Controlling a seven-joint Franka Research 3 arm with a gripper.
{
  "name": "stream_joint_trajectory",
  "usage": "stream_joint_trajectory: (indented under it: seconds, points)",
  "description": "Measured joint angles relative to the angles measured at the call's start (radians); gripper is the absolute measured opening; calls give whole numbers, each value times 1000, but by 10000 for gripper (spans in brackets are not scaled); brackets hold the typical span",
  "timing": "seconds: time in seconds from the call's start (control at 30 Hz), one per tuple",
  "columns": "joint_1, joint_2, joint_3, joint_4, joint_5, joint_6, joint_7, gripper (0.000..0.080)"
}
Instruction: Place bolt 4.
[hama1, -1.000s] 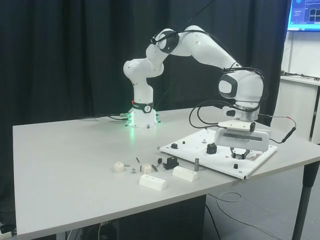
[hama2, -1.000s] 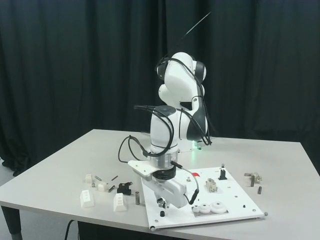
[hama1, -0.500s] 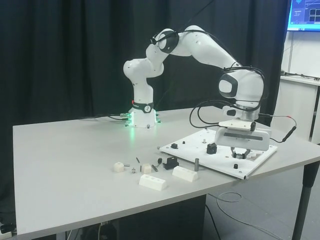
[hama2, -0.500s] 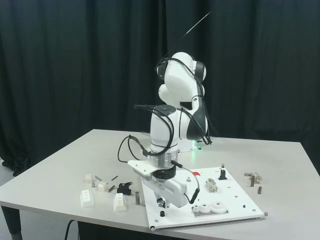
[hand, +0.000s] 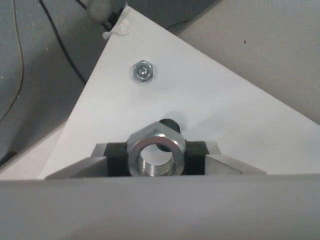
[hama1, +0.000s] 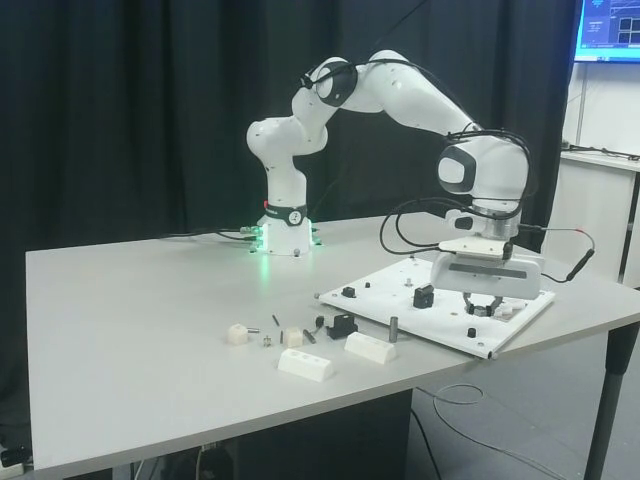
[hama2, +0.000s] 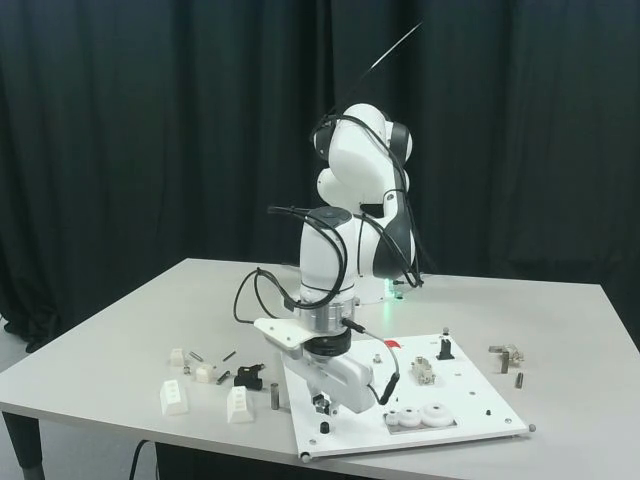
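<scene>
My gripper (hand: 156, 160) is shut on a grey hex nut (hand: 150, 138) with a threaded hole, clamped between the black pads (hand: 116, 158). Right under the nut, a small black bolt head (hand: 171, 123) stands on the white board (hand: 225, 107), partly hidden by the nut. In the first room view the gripper (hama1: 484, 305) hangs low over the near corner of the board (hama1: 385, 290), close to a black stud (hama1: 470, 330). In the second room view the gripper (hama2: 320, 402) sits just above the same stud (hama2: 324, 428).
A small grey hex screw (hand: 143, 71) sits in the board near its corner. White blocks (hama1: 305, 363), a black part (hama1: 343, 325) and an upright grey pin (hama1: 394, 326) lie beside the board. White gears (hama2: 420, 417) rest on it. The table's front edge is close.
The gripper has shifted slightly sideways and a little upward over the board, still holding the nut. Nothing else has moved.
</scene>
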Motion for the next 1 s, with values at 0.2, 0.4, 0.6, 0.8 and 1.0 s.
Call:
stream_joint_trajectory:
  seconds: [0.2, 0.4, 0.6, 0.8, 1.0]
  points:
    - [0, 0, -2, 9, 0, -19, -34, 229]
    - [1, -2, 1, 23, 0, -68, -54, 229]
    - [10, -7, 15, 39, 9, -146, -54, 229]
    - [33, -16, 29, 43, 42, -214, -48, 229]
    - [76, -22, 32, 43, 82, -268, 2, 229]
